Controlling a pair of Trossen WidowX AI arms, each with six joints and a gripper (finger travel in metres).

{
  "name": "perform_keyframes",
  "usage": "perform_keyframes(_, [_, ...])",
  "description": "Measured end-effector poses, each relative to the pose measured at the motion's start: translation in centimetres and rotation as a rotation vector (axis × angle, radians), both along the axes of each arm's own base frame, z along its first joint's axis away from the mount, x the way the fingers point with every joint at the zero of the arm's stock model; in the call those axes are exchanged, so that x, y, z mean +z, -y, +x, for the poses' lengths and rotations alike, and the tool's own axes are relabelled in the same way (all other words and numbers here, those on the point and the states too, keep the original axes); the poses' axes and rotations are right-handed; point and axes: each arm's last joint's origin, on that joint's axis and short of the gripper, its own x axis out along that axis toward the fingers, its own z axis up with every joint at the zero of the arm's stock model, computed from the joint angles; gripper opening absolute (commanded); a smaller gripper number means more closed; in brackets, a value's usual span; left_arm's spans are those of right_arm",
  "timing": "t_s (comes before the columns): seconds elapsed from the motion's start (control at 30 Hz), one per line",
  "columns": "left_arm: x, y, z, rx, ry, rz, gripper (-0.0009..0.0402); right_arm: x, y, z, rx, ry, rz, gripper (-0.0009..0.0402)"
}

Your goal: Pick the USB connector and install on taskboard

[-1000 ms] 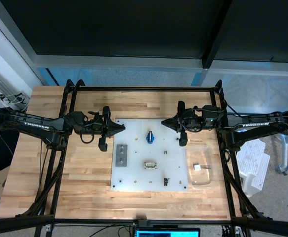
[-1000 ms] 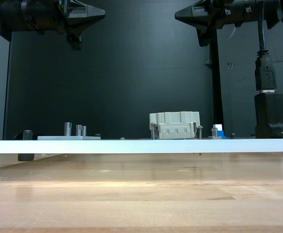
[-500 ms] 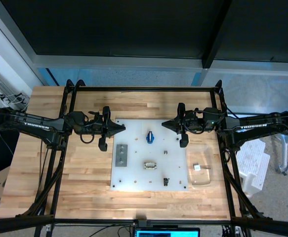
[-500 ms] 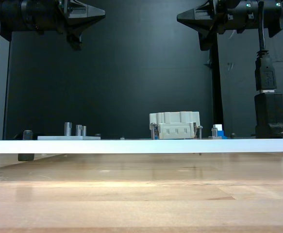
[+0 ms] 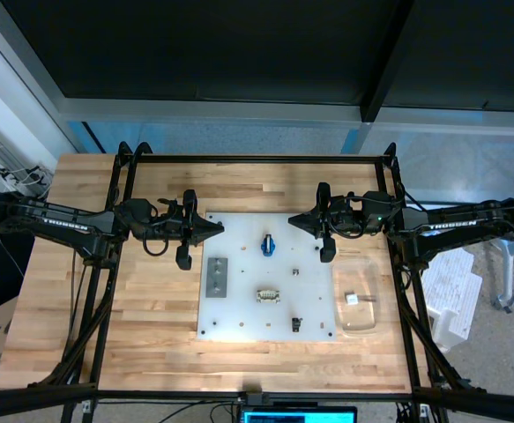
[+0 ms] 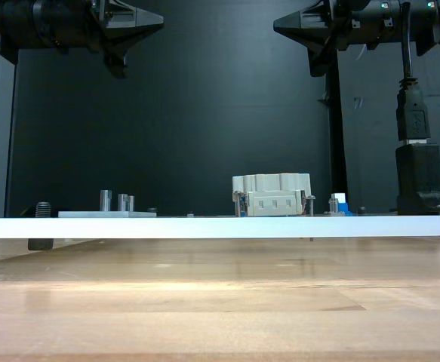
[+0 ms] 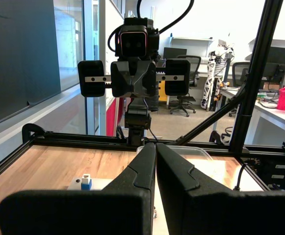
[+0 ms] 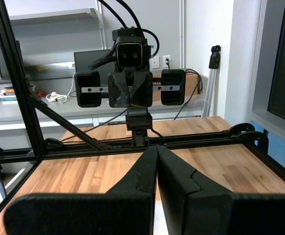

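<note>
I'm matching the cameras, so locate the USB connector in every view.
High view: USB connector, a dark shape by the white board's near edge.
Low view: far right, standing on the port, silver band between.
Left wrist view: not in it.
Right wrist view: not in it.
Shared landmark: blue fitting, in high, low and left wrist views.
Left gripper and right gripper hover shut, empty, over the board's far edge.

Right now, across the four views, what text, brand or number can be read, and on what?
"TROSSEN": left arm, high view.
"TROSSEN": right arm, high view.
Screen at the near edge: too small to read.
None on the left gripper, shut over the white board's far left corner, nor the right gripper, shut over its far edge.
</note>
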Motion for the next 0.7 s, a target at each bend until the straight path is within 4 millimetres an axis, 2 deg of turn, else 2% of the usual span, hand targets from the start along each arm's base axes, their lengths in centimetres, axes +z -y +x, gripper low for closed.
perform_keyframes(0.7, [0.0,0.0,0.0,0.0,0.0,0.0,0.0,-0.21,0.02,0.03,-0.008,-0.023,-0.006,0.0])
